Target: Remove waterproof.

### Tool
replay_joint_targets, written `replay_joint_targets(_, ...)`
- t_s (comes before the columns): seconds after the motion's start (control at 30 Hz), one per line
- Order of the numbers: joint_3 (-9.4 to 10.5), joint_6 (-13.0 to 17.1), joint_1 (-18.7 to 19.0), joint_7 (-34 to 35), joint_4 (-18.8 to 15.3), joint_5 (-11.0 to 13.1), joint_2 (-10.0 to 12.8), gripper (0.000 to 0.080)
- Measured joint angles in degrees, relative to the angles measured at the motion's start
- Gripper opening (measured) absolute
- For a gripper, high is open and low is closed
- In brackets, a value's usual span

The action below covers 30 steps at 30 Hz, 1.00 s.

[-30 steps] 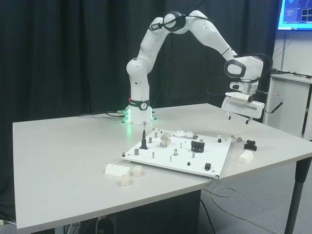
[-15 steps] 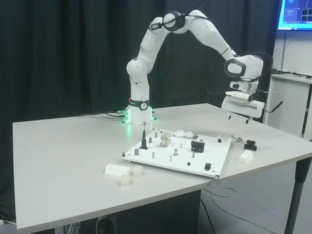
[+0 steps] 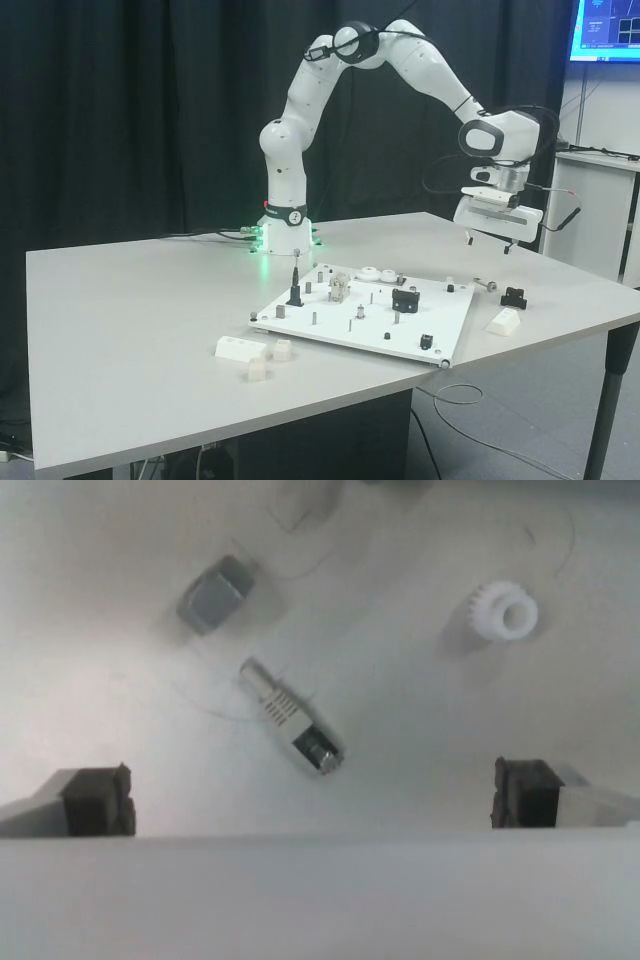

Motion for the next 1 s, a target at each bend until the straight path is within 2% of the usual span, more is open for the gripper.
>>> replay_joint_targets(0.33,-1.66,-0.1,0.0,0.0,-0.1,-1.4,-0.6,0.0800)
replay_joint_targets(0.6,-4.39,-1.0,0.0,0.0,-1.1,-2.8,-1.6,0.0800)
replay_joint_targets(0.8,-6.92,-1.8,0.0,0.0,-2.9,-4.1,-3.4,0.0800)
replay_joint_targets(1.0,-9.14,-2.1,-0.2,-0.6,-5.8,-6.1,-6.1,0.0800)
